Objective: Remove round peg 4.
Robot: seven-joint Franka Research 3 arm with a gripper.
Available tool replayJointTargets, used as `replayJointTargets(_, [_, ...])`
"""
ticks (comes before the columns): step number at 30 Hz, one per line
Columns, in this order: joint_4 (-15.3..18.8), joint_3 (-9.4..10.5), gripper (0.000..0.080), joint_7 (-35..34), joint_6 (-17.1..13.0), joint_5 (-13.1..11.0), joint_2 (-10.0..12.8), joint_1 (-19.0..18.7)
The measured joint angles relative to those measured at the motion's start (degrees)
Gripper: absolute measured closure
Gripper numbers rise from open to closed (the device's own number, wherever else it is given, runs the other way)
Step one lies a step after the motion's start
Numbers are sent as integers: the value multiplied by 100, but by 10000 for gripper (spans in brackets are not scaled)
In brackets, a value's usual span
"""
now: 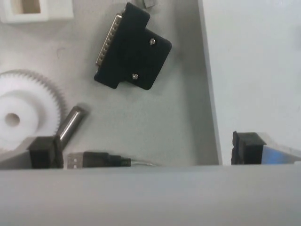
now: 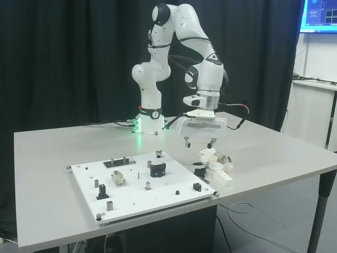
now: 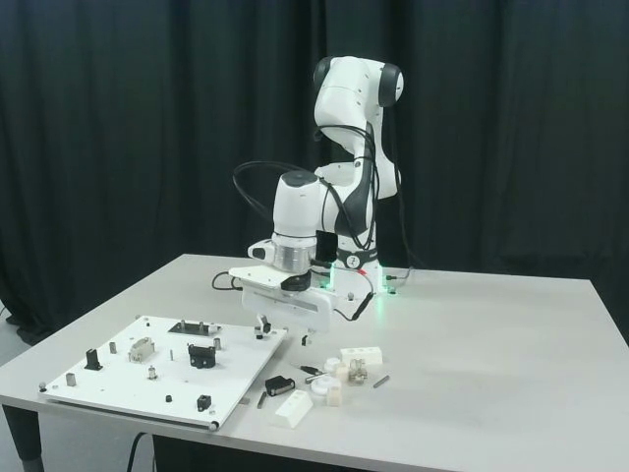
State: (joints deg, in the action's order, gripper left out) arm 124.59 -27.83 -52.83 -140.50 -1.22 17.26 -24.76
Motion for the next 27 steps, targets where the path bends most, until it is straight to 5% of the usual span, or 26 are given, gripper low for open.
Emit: replayJointTargets(27, [1, 3, 3, -99, -75, 14, 0, 35])
